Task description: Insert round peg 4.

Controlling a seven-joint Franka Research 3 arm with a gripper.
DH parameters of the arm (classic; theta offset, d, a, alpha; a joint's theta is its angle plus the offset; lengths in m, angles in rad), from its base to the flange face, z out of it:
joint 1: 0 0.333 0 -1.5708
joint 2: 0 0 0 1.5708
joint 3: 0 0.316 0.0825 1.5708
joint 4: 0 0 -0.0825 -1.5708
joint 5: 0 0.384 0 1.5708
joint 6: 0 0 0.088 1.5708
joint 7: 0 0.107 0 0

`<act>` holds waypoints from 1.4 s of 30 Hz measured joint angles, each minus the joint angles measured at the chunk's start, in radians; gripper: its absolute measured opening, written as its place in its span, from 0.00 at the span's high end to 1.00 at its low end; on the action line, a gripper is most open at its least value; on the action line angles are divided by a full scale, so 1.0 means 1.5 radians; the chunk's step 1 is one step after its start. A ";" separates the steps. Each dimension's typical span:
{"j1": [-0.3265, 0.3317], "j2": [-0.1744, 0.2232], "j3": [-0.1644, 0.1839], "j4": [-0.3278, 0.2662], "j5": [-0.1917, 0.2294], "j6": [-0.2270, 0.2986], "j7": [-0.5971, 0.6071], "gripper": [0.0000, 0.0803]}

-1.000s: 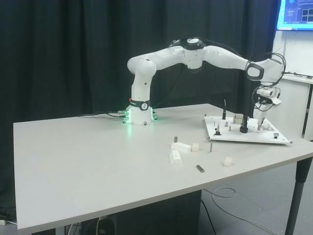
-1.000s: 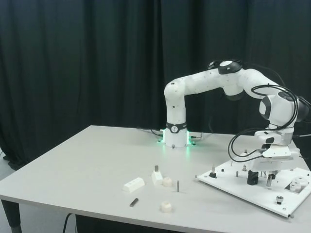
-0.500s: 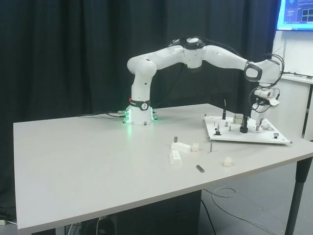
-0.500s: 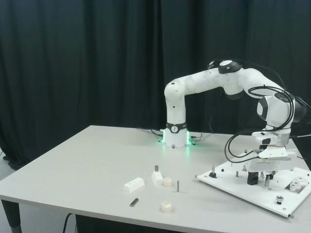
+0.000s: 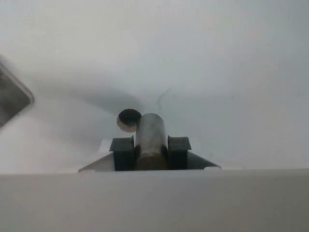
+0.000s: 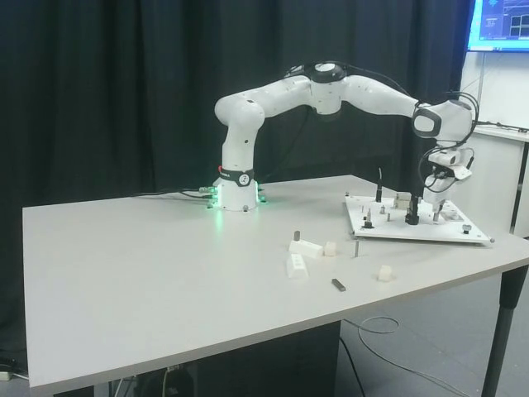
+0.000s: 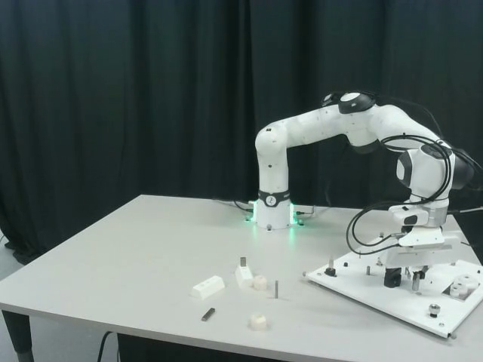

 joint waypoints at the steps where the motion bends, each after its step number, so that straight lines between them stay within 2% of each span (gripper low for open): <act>1: 0.000 0.000 0.001 0.000 0.000 0.002 0.000 0.82; 23: 0.005 0.000 0.023 -0.001 0.001 0.027 0.017 0.82; 42: 0.007 0.000 0.024 -0.001 -0.003 0.028 0.036 0.82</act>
